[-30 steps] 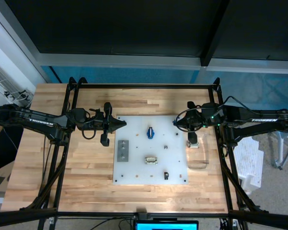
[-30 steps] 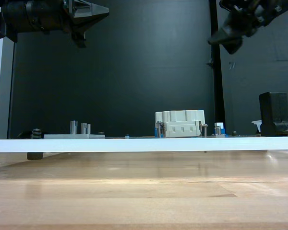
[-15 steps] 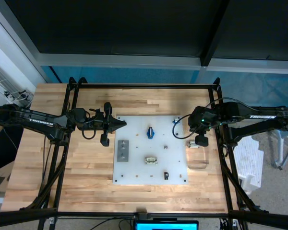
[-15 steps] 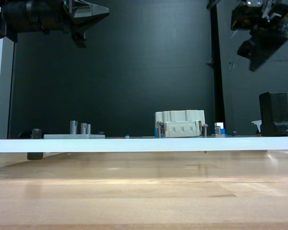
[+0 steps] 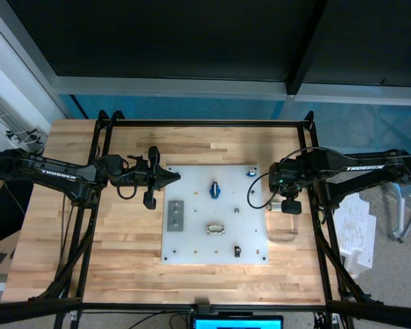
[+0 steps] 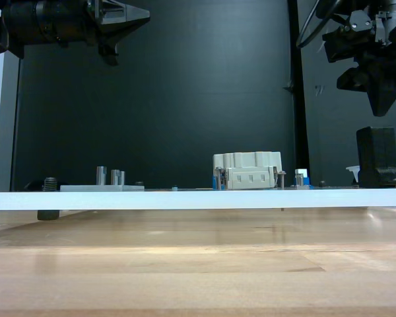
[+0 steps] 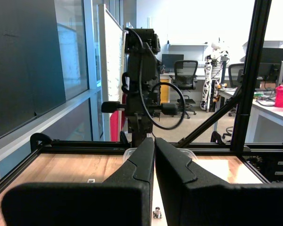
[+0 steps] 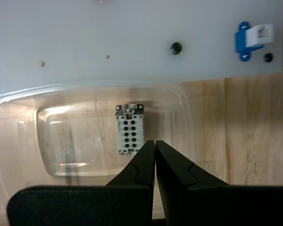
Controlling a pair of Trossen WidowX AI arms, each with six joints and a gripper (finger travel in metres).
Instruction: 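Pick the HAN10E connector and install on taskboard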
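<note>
The HAN10E connector [image 8: 129,129], pale with two rows of dark pin holes, lies flat in a clear plastic tray [image 8: 19,141] on the wood beside the taskboard [image 8: 108,33]. My right gripper [image 8: 155,142] hovers above the tray just off the connector's end, shut with nothing in it. In the high view the right gripper [image 5: 291,205] is past the white taskboard's [image 5: 192,247] right edge and covers most of the connector. My left gripper [image 5: 172,177] hangs shut and empty at the board's upper left corner, high in the low view [image 6: 142,13].
On the board stand a beige housing [image 5: 216,230], a blue part [image 5: 215,190], a grey rectangle [image 5: 175,215] and a small black part [image 5: 238,251]. A blue clip [image 8: 247,40] sits at the board's edge. A black frame surrounds the table.
My right arm has swung off the board's upper right corner toward the near side and come lower, ending above the clear tray. The left arm has not moved.
</note>
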